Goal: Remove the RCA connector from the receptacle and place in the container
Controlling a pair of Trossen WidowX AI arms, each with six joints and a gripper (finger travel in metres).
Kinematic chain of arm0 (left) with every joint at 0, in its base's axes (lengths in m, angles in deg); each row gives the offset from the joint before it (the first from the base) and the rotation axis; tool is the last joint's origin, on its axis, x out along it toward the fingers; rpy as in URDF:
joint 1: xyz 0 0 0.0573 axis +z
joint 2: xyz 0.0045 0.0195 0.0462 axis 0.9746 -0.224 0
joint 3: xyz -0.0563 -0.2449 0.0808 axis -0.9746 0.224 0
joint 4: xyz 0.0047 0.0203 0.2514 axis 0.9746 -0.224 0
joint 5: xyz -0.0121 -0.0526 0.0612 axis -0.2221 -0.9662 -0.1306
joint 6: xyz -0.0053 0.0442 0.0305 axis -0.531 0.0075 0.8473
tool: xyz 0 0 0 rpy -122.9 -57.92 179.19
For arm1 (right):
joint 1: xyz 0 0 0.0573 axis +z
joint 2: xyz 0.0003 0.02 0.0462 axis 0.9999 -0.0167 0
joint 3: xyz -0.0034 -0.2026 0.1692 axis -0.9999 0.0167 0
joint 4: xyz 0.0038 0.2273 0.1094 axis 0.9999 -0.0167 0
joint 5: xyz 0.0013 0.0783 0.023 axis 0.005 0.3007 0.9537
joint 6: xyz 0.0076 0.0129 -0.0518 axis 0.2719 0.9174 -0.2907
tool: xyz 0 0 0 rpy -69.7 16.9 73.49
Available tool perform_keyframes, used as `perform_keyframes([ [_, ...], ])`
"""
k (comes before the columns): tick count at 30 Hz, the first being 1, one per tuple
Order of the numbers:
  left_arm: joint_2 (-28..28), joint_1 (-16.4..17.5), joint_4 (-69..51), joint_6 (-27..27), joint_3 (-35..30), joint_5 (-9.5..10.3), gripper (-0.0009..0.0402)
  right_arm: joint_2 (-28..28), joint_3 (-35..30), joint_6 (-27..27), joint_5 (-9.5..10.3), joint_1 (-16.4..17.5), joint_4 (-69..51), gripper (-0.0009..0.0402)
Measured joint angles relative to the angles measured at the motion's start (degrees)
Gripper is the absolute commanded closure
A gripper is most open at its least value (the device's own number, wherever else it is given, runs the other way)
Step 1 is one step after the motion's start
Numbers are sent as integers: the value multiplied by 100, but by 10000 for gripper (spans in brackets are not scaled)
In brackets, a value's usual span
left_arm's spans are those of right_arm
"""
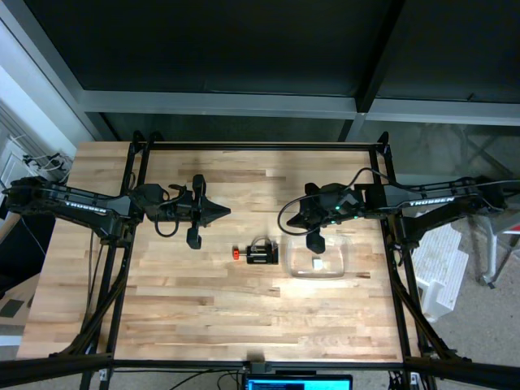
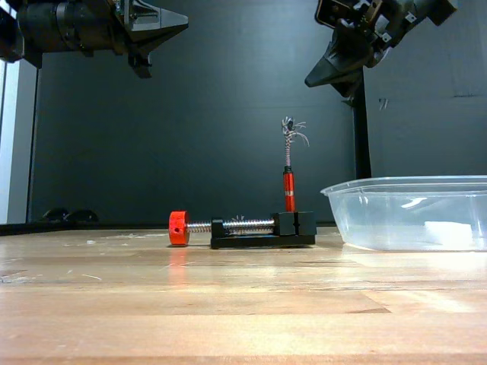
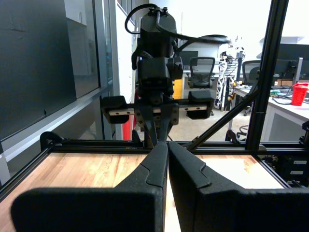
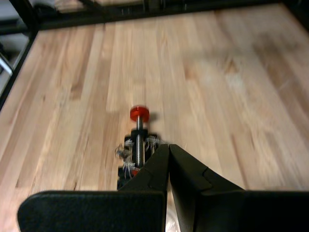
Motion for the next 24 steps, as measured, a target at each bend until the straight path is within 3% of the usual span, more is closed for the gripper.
perform_keyframes([
  [11,0,0,-2,0,2,-2,393,-756,-745,46,-26,321,-1025,393],
  [16,0,0,-2,-2,2,0,393,-1134,-1014,52,-295,533,-1519,393],
  [24,0,0,0,-2,2,0,393,-1731,-1252,186,-348,688,-1613,368],
])
